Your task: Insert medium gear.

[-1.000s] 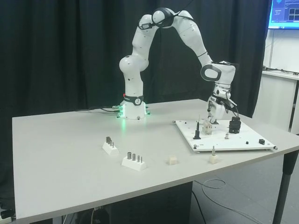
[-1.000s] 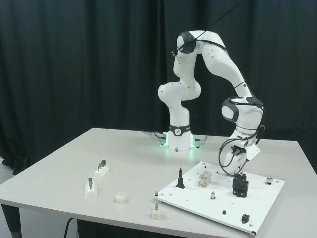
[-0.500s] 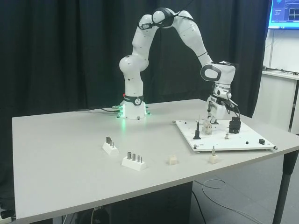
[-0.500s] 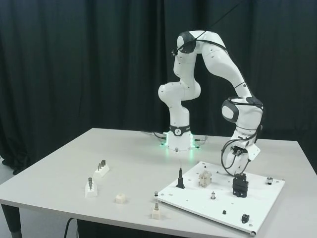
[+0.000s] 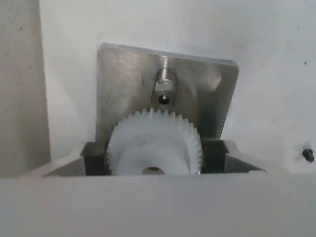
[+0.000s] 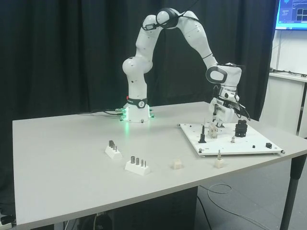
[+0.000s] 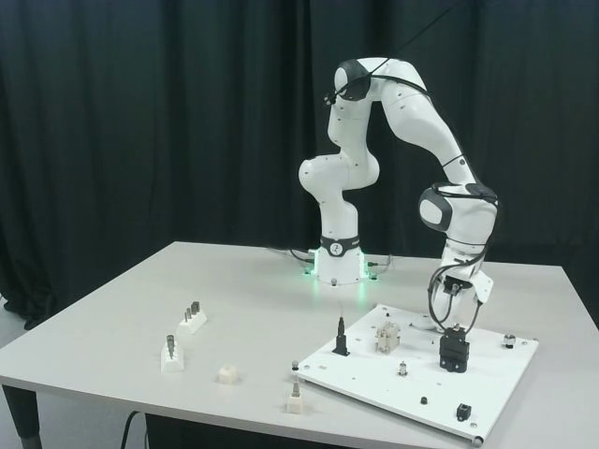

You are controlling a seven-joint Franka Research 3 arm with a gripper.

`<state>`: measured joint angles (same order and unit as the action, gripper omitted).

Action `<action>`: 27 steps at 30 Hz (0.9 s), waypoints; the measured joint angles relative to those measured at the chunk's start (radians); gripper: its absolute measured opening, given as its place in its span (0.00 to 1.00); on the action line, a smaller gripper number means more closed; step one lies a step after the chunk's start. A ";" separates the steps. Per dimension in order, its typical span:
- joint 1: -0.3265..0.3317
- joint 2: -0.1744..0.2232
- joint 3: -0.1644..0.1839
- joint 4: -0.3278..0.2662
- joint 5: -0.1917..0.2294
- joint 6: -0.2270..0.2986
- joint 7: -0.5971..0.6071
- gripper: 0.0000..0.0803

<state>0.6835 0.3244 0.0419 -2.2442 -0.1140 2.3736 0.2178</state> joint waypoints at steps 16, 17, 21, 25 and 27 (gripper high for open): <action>-0.001 0.001 0.001 -0.003 -0.005 0.004 0.100 0.50; -0.001 0.001 0.001 -0.003 -0.005 0.006 0.116 0.50; -0.003 0.002 0.001 -0.007 -0.005 0.017 0.185 0.50; -0.003 0.002 0.001 -0.009 -0.005 0.021 0.219 0.50; -0.003 0.002 0.001 -0.009 -0.004 0.021 0.223 0.50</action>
<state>0.6808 0.3268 0.0432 -2.2532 -0.1183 2.3944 0.4405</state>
